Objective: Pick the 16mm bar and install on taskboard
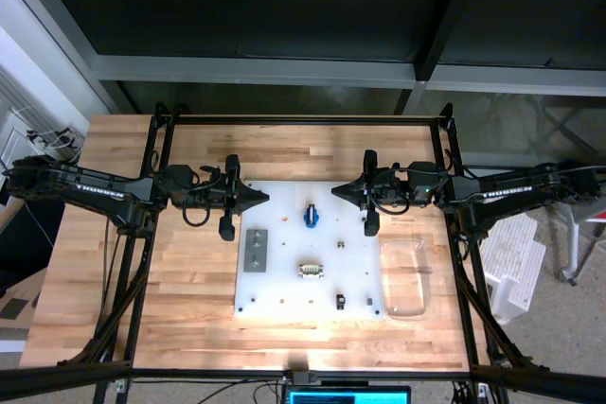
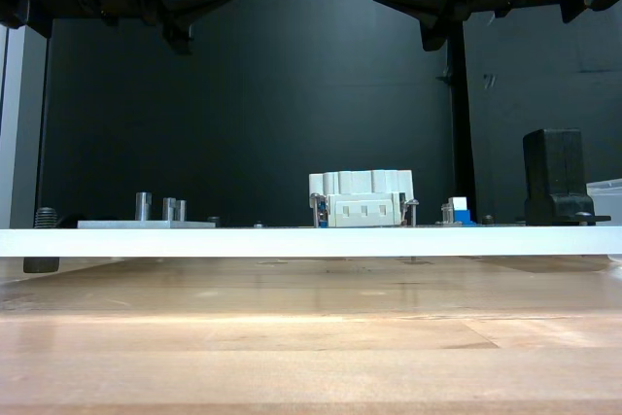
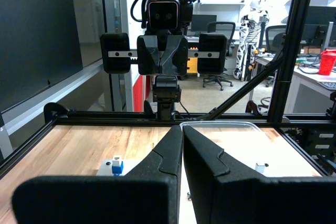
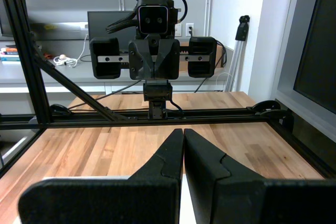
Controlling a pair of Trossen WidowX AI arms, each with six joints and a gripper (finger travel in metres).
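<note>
Bar first: the 16mm bar [image 1: 367,301] seems to be the tiny dark stub sitting on the taskboard [image 1: 284,300] by its near right corner, though it is too small for you to be sure. Your left gripper [image 1: 263,198] hangs high over the far left corner, fingers pressed together. Your right gripper [image 1: 336,191] hangs high over the far edge, pressed together too.

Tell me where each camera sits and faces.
High: above near edge, looking down on the white board; left end effector and right end effector over its far part.
Low: tabletop height, near edge, looking level; both end effectors overhead.
Left wrist: looks along its shut end effector at the right arm.
Right wrist: mirrored, shut too, facing the left arm.
High and low share the blue fitting.
</note>
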